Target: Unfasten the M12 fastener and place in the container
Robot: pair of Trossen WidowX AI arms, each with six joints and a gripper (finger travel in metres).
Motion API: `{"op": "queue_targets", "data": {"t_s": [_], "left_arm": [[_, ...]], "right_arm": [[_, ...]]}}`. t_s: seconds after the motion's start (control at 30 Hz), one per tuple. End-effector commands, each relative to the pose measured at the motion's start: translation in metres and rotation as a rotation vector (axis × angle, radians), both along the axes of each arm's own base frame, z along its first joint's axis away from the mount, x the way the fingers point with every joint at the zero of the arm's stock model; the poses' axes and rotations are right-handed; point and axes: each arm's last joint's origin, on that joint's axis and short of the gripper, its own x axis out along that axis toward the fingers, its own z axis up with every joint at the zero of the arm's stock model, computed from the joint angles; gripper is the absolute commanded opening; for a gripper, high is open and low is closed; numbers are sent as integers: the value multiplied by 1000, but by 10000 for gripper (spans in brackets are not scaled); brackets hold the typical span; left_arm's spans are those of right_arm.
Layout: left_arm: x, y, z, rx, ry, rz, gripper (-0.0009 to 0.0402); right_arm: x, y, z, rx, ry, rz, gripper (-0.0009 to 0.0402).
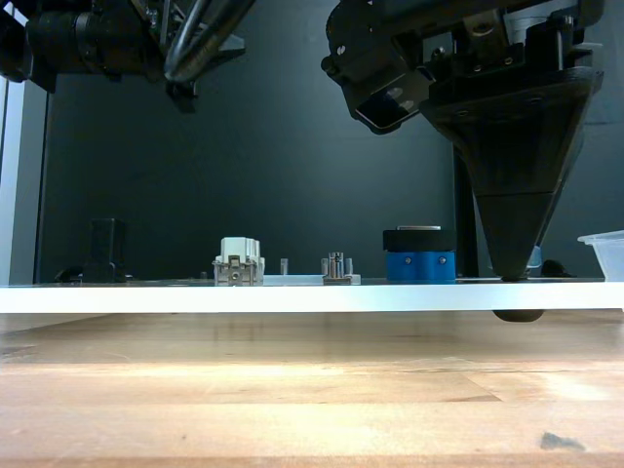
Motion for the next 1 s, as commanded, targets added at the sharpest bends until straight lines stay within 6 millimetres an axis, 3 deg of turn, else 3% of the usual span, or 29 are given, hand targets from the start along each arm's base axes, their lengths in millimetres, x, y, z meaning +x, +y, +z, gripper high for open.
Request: {"op": "queue_targets", "data": {"t_s": [0.03, 0.27, 0.37, 0.73, 1.0], "left_arm": [[0, 0, 0, 0, 0, 0, 0], [0, 0, 0, 0, 0, 0, 0], [0, 0, 0, 0, -1, 0, 0], [0, 0, 0, 0, -1, 0, 0], [0, 0, 0, 0, -1, 0, 0]], "right_arm": [[0, 0, 0, -4, 1, -1, 74], [0, 0, 0, -1, -1, 38, 39], [1, 0, 0, -8, -3, 129, 30], [0, 0, 3, -87, -5, 927, 24], [0, 0, 4, -130, -4, 1349, 23]]}}
